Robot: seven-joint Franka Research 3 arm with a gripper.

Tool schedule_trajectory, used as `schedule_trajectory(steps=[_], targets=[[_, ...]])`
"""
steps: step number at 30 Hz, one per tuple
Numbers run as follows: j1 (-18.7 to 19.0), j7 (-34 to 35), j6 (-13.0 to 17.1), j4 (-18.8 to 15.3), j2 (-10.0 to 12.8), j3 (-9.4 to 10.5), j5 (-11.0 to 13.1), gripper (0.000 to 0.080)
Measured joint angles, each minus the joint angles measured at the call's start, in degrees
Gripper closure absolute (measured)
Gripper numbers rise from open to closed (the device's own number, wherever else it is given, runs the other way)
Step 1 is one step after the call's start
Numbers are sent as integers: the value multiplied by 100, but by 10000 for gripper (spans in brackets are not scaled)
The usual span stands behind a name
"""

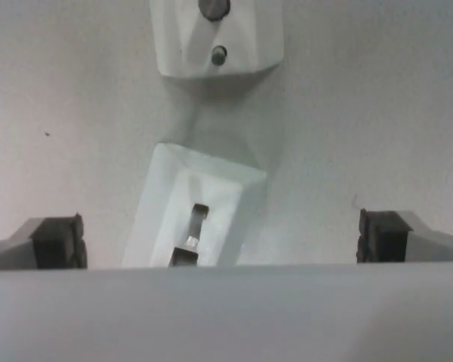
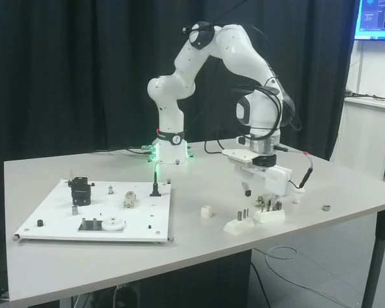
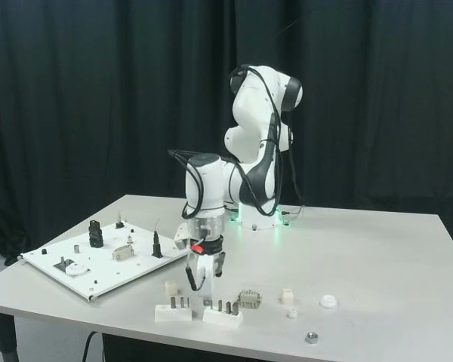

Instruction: Pick square peg 1.

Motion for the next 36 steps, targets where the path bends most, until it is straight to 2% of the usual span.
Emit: schedule_trajectory(steps=[13, 26, 27, 32, 33, 36], targets=[[-27, 0, 58, 0, 140, 130, -39, 3], [-56, 51, 252, 0, 259, 195, -129, 3], [-60, 71, 254, 0, 261, 200, -129, 262], [-87, 124, 275, 1, 261, 247, -129, 262], [-92, 126, 279, 2, 261, 257, -129, 428], [-102, 134, 282, 9, 261, 278, -129, 428]])
